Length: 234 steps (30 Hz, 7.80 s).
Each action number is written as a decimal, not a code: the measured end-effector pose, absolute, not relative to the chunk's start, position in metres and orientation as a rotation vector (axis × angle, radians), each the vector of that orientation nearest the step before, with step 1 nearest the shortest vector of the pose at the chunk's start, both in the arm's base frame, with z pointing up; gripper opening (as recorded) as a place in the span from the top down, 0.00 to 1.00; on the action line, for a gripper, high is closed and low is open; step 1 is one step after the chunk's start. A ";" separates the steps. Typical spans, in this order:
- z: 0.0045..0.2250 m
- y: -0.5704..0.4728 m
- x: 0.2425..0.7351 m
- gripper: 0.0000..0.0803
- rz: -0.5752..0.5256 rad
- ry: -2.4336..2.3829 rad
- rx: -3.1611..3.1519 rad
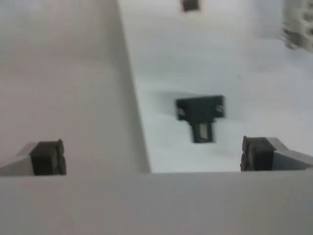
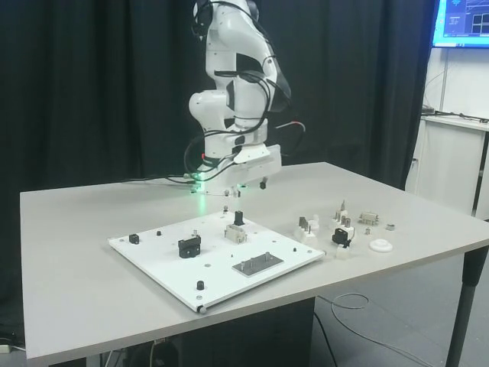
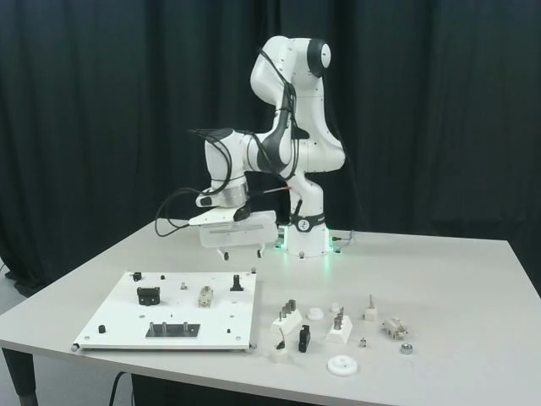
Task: Pick waterproof.
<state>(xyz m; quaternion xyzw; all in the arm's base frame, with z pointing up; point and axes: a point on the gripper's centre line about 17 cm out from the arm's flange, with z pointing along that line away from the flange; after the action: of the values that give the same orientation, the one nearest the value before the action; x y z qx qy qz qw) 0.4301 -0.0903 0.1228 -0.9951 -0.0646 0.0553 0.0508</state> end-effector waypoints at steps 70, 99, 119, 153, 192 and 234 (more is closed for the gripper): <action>0.158 0.235 0.487 0.00 -0.132 -1.778 -2.650; 0.142 0.275 0.517 0.00 -0.028 -2.497 -2.093; 0.100 0.284 0.519 0.00 0.086 -2.674 -1.836; 0.061 0.306 0.509 0.00 0.143 -2.782 -1.581; 0.032 0.302 0.517 0.00 0.171 -2.792 -1.492; 0.030 0.295 0.522 0.27 0.182 -2.807 -1.438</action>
<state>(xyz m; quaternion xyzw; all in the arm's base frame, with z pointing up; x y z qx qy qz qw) 0.5220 0.2948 0.0298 -0.4551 -0.8885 0.0577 -0.0087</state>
